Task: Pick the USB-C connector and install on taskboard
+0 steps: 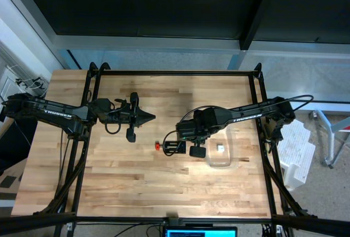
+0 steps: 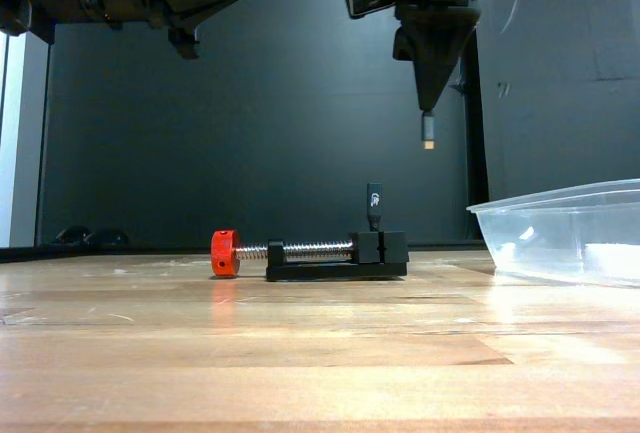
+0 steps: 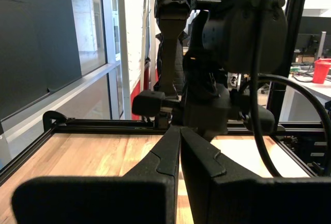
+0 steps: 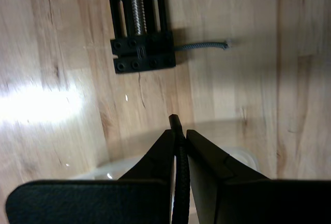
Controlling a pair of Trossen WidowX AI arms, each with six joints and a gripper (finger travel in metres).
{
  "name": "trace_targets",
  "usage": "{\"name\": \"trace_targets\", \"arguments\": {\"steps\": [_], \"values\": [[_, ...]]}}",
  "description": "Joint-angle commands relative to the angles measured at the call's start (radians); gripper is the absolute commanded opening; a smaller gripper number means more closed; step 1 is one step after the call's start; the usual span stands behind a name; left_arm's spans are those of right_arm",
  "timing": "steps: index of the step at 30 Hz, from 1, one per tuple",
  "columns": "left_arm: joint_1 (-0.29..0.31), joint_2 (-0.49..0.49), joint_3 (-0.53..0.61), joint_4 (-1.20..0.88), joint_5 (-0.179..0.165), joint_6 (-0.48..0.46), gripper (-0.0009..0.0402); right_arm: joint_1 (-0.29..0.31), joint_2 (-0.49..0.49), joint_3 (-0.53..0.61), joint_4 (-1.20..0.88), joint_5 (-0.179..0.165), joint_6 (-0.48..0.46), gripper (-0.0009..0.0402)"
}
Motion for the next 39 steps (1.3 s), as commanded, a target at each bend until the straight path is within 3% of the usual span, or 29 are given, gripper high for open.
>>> {"name": "trace_targets", "arguments": {"steps": [1, 12, 20, 39], "values": [[0.0, 0.0, 0.0, 0.0, 0.0, 0.0, 0.0, -0.002, 0.041, 0.043, -0.001, 0.001, 0.008, 0.0], [0.0, 0.0, 0.0, 0.0, 0.0, 0.0, 0.0, -0.004, 0.149, 0.175, -0.024, 0.002, 0.008, 0.0], [0.0, 0.0, 0.0, 0.0, 0.0, 0.0, 0.0, -0.001, 0.15, 0.175, -0.006, 0.012, 0.017, 0.0], [0.0, 0.0, 0.0, 0.0, 0.0, 0.0, 0.0, 0.011, 0.181, 0.172, 0.024, 0.0, 0.026, 0.0]]}}
